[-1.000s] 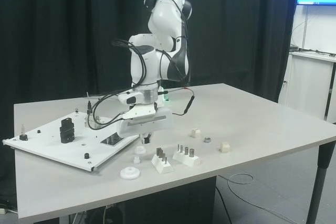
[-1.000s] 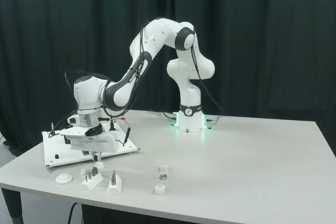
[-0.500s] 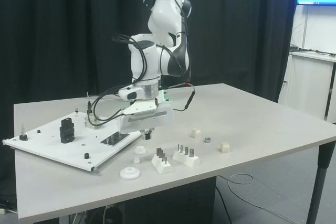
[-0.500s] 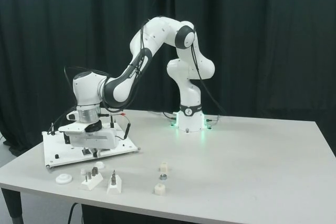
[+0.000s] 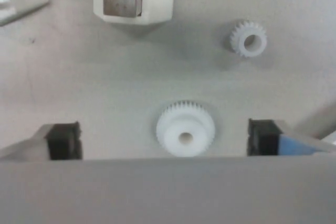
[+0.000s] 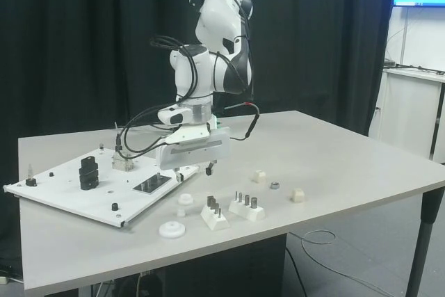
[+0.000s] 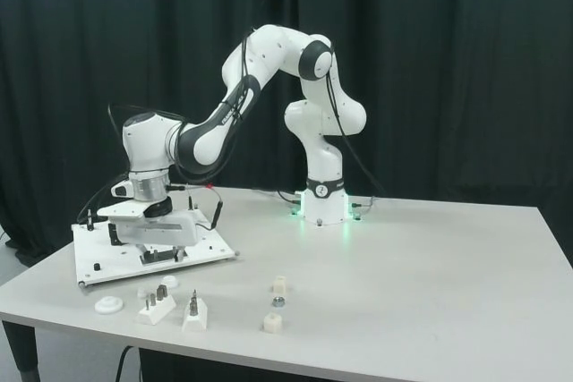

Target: Pick medium gear.

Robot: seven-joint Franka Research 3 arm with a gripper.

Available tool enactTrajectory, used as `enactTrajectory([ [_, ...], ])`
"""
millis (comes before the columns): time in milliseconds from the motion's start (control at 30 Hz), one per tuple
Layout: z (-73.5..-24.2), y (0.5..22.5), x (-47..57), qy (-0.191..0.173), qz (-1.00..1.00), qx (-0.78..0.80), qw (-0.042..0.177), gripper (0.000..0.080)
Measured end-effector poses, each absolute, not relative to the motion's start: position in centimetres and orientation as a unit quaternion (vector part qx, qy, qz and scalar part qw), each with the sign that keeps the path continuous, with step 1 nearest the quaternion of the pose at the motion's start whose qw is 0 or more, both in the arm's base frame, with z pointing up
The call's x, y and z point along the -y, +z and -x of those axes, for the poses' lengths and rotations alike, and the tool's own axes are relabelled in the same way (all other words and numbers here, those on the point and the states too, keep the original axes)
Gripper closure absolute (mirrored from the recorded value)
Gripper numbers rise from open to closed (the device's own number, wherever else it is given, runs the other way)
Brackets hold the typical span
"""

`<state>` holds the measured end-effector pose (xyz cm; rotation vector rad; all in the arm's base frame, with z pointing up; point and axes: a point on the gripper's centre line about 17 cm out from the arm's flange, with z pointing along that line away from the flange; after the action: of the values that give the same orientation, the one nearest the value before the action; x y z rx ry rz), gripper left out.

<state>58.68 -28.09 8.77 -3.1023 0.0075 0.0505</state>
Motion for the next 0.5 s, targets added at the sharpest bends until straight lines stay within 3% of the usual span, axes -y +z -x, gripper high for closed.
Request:
enactTrajectory([
  [100,-58.5,9.0,28.3,0.019,1.0,0.001,0.016,0.0492],
  [133,-58.4,9.0,28.4,0.02,1.0,0.002,0.015,0.0046],
  [500,-57.1,8.6,28.8,0.037,0.999,0.003,0.013,0.0013],
])
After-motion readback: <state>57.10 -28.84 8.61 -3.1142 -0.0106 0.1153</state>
